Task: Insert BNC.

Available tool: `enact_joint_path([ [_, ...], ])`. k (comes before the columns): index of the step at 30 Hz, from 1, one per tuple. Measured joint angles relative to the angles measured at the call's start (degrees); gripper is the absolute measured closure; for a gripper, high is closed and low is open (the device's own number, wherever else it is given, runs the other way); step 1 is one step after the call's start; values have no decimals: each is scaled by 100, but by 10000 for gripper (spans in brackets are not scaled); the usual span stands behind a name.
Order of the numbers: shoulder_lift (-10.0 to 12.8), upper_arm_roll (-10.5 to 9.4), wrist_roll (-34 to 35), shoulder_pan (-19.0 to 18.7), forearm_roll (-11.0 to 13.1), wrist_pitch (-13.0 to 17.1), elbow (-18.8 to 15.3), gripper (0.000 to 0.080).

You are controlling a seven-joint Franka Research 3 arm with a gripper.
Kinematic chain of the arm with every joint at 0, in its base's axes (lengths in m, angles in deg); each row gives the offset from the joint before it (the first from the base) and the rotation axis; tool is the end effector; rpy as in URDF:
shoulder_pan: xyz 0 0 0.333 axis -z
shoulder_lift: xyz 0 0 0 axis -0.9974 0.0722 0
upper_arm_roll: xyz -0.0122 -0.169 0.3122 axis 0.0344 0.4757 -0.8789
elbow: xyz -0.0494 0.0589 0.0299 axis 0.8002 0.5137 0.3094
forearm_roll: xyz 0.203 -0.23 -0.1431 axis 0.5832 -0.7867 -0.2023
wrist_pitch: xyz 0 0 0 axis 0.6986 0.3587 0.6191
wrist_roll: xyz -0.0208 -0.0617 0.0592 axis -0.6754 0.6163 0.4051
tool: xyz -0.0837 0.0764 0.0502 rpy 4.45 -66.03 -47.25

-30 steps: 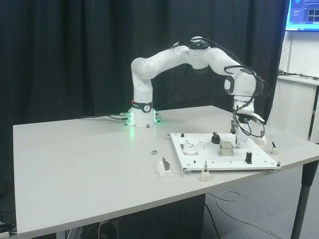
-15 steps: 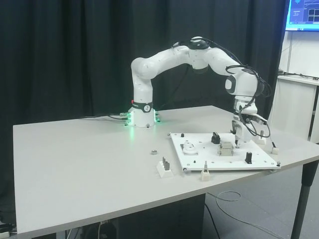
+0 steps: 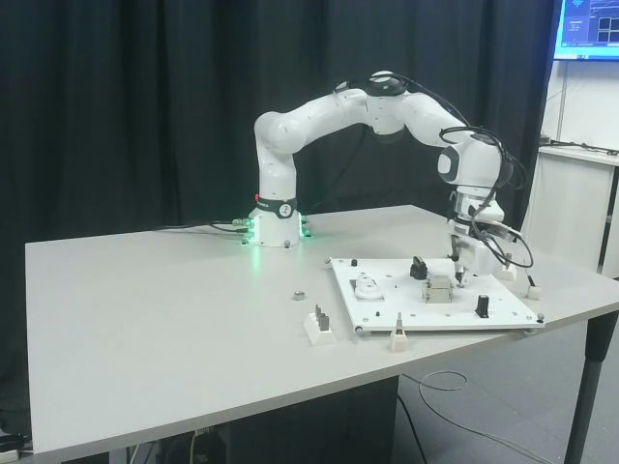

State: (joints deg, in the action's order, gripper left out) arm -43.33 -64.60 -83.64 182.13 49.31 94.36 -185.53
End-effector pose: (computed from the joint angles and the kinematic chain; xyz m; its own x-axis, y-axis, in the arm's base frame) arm 0.5288 0.2811 0.2162 0.8853 0.4631 -0.0425 0.4650 -0.8810 0.0870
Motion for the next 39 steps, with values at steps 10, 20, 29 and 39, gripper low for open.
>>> enact_joint_path([
  [10,-1,-28,-528,23,-4,18,12,679],
  [20,-4,-36,-709,22,-16,35,13,680],
  [29,-4,-56,-445,24,-16,59,13,680],
  [39,-4,-71,-120,27,-16,76,11,680],
])
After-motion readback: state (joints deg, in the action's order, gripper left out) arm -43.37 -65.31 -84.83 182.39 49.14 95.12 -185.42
